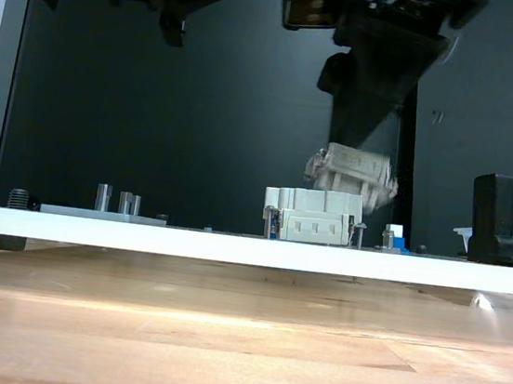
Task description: Pick the HAN10E connector and install on the hub
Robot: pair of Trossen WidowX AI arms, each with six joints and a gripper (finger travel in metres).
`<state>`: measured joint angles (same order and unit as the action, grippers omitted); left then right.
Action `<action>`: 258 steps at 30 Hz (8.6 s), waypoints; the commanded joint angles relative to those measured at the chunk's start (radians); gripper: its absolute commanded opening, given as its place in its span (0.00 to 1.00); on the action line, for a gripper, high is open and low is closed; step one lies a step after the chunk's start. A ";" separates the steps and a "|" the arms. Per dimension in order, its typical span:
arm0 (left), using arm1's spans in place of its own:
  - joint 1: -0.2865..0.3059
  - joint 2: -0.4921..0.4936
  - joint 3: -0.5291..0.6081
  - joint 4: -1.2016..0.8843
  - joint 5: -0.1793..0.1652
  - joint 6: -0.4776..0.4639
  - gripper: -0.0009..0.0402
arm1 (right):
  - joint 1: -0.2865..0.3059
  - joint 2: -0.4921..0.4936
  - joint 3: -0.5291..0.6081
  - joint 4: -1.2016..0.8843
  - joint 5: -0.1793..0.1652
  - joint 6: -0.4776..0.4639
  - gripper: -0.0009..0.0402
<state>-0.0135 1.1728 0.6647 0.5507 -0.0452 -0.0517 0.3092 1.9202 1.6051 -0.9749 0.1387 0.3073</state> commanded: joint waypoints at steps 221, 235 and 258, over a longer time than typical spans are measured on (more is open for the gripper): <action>-0.015 0.262 0.251 -0.237 0.037 0.075 0.65 | -0.266 -0.241 0.146 -0.140 -0.141 -0.264 0.19; -0.015 0.353 0.330 -0.232 0.049 0.087 0.60 | -0.266 -0.241 0.146 -0.129 -0.141 -0.264 0.19; -0.015 0.351 0.330 -0.234 0.050 0.111 0.31 | -0.266 -0.241 0.146 -0.126 -0.140 -0.264 0.20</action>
<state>-0.0284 1.5246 0.9947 0.3153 0.0029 0.0532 0.0437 1.6791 1.7512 -1.1023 -0.0006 0.0414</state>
